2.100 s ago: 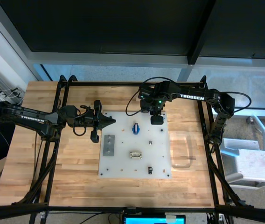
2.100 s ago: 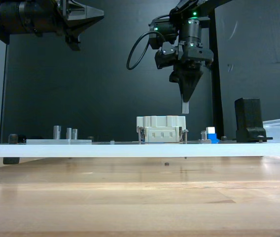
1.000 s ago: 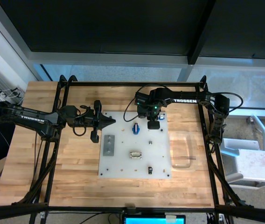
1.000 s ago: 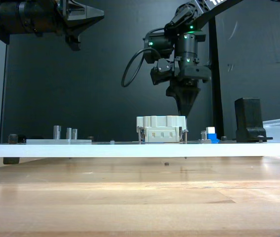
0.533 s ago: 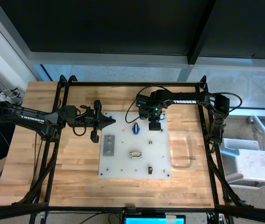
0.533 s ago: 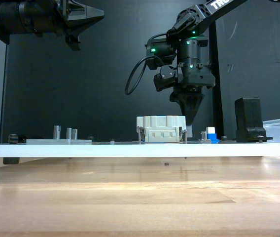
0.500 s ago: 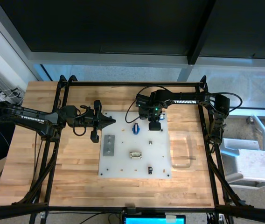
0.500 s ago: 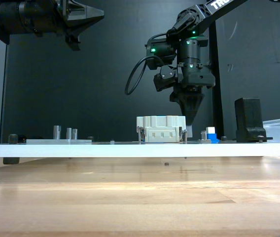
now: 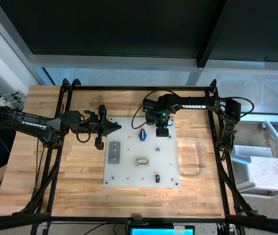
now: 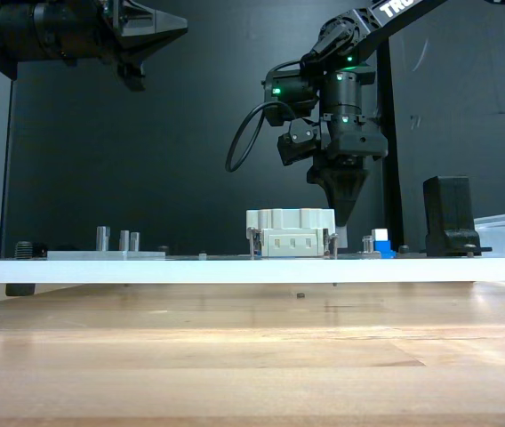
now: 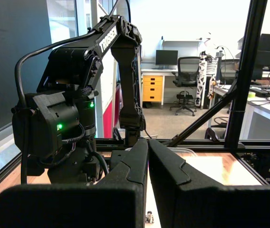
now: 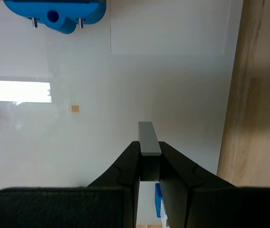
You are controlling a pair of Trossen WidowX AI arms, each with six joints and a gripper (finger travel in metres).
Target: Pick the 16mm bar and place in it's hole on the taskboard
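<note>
**Right gripper: 16mm bar in grasp, low over the taskboard**

Right gripper [image 12: 149, 148]: fingers clamped on the 16mm bar [image 12: 149, 137], whose grey end projects past the tips.
Below: white taskboard [image 12: 173, 71], near its wooden-table edge; blue fixture [image 12: 59, 12] well apart.
Hole beneath bar: cannot tell.
Handling, judged: hold bar vertical, square its faces to the hole, lower slowly, release only once seated.
Left gripper [image 11: 148, 145]: fingers together, empty, raised at the board's left edge.

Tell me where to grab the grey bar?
Its top end, from above, pinching opposite flat sides, leaving the bottom free. The right gripper holds the 16mm bar so above the far side of the taskboard; the left gripper hangs shut over its left edge.
</note>
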